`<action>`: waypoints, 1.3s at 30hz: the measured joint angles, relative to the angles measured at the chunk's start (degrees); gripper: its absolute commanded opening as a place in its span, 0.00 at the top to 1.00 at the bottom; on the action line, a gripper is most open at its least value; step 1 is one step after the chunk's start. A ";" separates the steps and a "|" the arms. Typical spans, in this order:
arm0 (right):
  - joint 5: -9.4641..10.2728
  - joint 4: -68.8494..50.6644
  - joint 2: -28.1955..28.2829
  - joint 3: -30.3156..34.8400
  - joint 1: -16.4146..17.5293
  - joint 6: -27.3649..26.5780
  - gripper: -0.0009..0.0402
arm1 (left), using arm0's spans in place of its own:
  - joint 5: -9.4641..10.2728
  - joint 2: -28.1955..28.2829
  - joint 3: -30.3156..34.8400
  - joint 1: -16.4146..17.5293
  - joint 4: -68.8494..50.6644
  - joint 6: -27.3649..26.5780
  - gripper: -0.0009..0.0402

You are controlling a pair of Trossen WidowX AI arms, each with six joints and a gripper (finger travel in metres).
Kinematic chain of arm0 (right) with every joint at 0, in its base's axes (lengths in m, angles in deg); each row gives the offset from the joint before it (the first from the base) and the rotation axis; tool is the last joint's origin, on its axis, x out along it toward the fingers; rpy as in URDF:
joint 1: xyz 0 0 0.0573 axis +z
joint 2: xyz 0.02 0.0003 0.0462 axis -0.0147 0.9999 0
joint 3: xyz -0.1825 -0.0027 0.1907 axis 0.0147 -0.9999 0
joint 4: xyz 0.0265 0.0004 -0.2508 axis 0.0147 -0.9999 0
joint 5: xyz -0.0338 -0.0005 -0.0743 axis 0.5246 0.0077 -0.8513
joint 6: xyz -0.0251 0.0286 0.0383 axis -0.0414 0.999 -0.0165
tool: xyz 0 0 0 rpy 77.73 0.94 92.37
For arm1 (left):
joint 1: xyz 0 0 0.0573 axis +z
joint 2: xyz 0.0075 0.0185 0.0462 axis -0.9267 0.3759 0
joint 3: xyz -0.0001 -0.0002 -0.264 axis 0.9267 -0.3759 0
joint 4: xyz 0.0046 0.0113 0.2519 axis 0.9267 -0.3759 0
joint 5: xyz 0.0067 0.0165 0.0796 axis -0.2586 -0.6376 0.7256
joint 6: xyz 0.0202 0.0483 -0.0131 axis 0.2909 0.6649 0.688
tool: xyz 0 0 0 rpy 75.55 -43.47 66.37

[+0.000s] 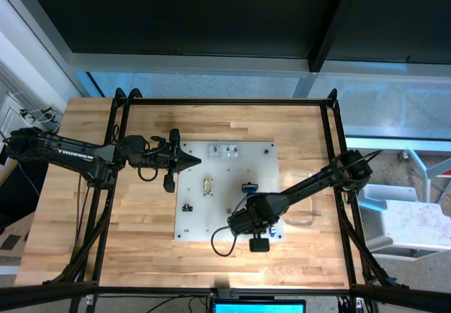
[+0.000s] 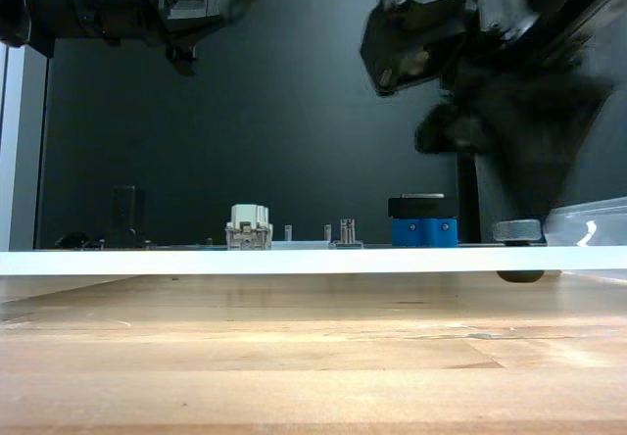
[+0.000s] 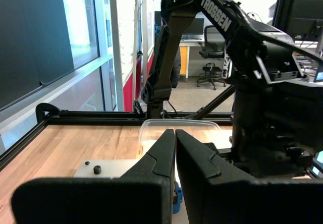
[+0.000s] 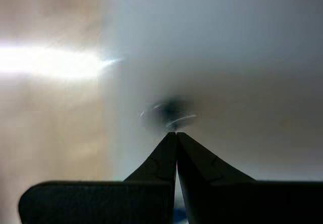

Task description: Pick the M12 fastener and fasten on the M12 threads

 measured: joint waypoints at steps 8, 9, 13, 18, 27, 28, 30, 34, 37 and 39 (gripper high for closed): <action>1.22 -2.71 -2.12 0.39 0.15 -0.70 0.98 | -0.04 0.00 0.00 0.00 -0.02 0.02 0.98; 0.46 -2.71 -2.19 0.39 0.17 -0.50 0.98 | -0.02 0.00 0.00 0.00 -0.02 0.02 0.98; -0.20 -2.62 -2.69 0.39 0.46 -0.33 0.98 | -0.02 -0.02 -0.02 0.00 -0.02 0.02 0.98; -9.09 -2.19 -3.34 0.39 0.17 1.22 0.98 | 0.02 -0.04 -0.02 0.00 0.00 0.02 0.98; -14.56 -0.52 -1.46 0.37 0.20 2.71 0.98 | 0.00 -0.04 0.00 0.00 0.02 0.02 0.98; -14.56 -0.31 -1.09 0.35 0.20 2.71 0.98 | 0.00 -0.04 0.00 0.00 0.02 0.00 0.98; -14.53 -0.02 -0.79 0.33 0.24 2.71 0.98 | 0.00 -0.04 0.00 0.00 0.02 0.02 0.98; -14.45 1.57 -0.68 -0.11 0.26 2.71 0.98 | -0.02 -0.04 -0.02 0.00 0.02 0.02 0.98; -14.47 1.68 -0.68 -0.52 0.20 2.71 0.98 | 0.00 -0.04 -0.02 0.00 0.02 0.00 0.98; -14.43 2.36 -0.66 -1.01 0.22 2.71 0.98 | -0.02 -0.04 0.00 0.00 0.02 0.02 0.98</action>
